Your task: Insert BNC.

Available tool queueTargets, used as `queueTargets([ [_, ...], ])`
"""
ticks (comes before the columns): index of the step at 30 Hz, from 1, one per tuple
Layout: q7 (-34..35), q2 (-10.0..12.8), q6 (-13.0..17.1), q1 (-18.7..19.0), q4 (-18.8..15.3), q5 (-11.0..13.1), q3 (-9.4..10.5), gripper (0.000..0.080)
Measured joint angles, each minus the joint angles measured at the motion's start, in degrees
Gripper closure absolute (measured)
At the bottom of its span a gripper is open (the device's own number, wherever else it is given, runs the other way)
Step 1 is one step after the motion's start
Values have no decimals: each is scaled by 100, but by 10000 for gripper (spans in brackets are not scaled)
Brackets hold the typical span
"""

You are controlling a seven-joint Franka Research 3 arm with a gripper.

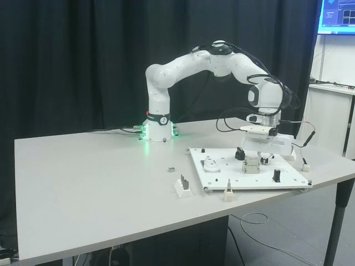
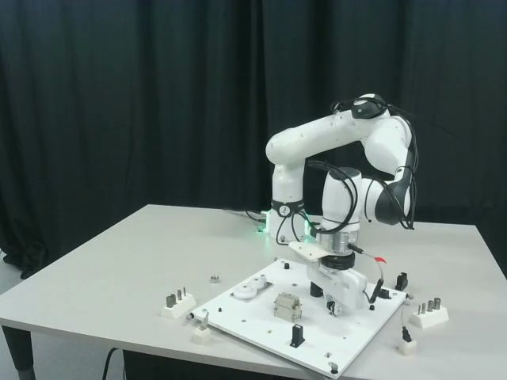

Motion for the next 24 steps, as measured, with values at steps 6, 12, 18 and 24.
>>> queueTargets([
  [6,-3,-1,63,34,-26,-6,6,681],
  [12,-31,-2,71,45,-64,-16,6,681],
  [18,-159,-1,76,42,-66,-24,-38,215],
  [24,-273,2,67,48,-59,-25,-125,54],
])
